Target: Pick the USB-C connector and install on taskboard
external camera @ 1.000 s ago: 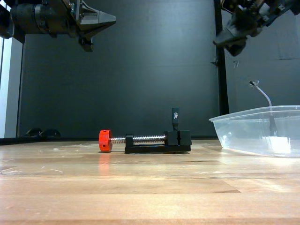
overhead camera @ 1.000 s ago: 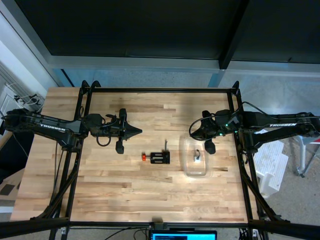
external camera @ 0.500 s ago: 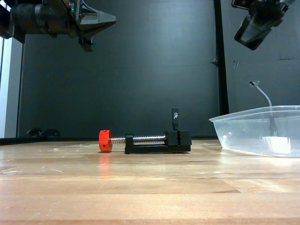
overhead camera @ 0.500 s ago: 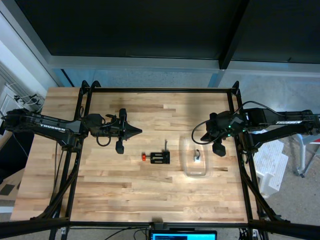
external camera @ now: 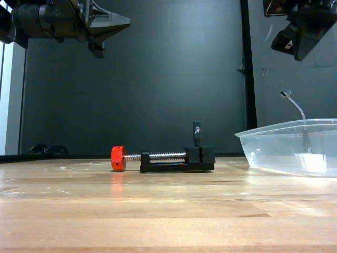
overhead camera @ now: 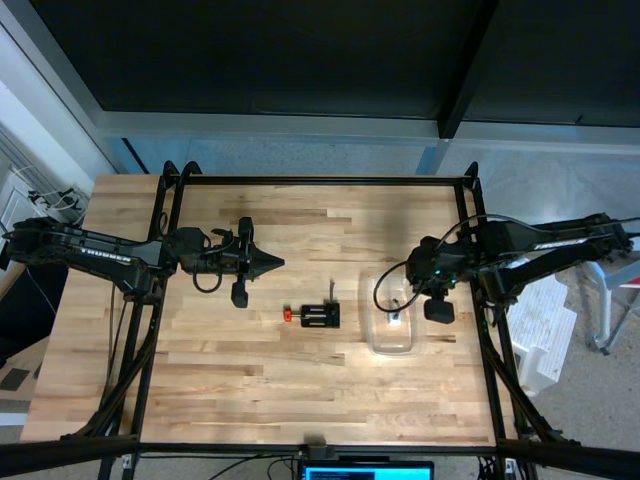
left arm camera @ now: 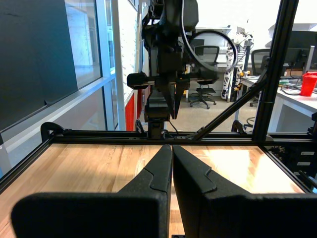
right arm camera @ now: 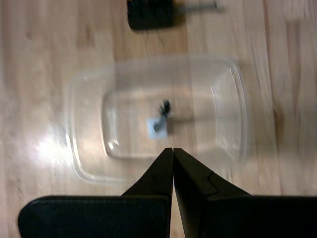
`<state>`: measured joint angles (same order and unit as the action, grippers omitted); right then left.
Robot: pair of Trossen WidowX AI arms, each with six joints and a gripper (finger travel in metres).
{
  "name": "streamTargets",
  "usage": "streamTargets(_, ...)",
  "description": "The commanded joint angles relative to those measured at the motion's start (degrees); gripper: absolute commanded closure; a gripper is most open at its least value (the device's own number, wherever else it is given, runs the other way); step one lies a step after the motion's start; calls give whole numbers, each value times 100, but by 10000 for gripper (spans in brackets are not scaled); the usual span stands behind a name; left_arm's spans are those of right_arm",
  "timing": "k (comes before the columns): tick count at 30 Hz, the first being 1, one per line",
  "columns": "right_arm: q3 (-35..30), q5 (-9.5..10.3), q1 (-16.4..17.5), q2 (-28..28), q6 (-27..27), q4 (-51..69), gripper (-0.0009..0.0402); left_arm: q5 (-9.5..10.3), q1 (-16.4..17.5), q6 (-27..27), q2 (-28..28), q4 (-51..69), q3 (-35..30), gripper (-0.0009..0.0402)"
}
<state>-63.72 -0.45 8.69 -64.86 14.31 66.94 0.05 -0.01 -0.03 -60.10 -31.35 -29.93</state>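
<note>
So far, nothing of the task looks done: the USB-C connector [right arm camera: 159,122], a small pale block with a thin grey cable rising from it, lies on the floor of the clear, soft-cornered plastic tray [right arm camera: 238,101], and nothing grips it. The right gripper [right arm camera: 173,149] hangs above this tray and points down at it, near the connector but well above it; its two black, wedge-shaped fingers are pressed together and hold nothing. The left gripper [left arm camera: 172,147] is parked high over the left half of the pale wooden table [overhead camera: 250,390], its fingers also pressed together and empty. The taskboard [external camera: 177,161], a small black rectangular block of matt finish, sits on the table between the two arms, just beside the tray but apart from it. It has a round red-orange knob [external camera: 118,157] at one end, a bright metal threaded rod or spring [external camera: 163,156] along it, and a short dark upright post [external camera: 196,133]. I judge that every step is left: to open the fingers, go down into the tray, take the connector, carry it over and install it. The tray wall is thin and glossy, and the cable looks springy, so the piece may slide when touched.
</note>
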Motion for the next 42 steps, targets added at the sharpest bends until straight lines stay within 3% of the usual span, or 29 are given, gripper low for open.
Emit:
streamTargets(1, -59, 0, 127, -249, 0, 149, 393, -2, 0, 0, 0, 0, -2, 393)
streamTargets(6, -52, -149, 258, -424, 98, 173, 368, -2, 0, 0, -2, 0, -2, 393)
streamTargets(15, -42, -173, 302, -857, 168, 131, 252, -2, 2, 0, 0, 0, -2, 393)
streamTargets(19, -31, -358, 415, -1036, 140, 39, 225, -2, 0, 0, -2, 0, -2, 393)
streamTargets(37, 509, -365, 579, -1504, 186, -778, 220, -2, 0, 0, 0, 0, -2, 393)
streamTargets(42, 647, -448, 581, -1563, 173, -962, 220, -2, 0, 0, -2, 0, -2, 393)
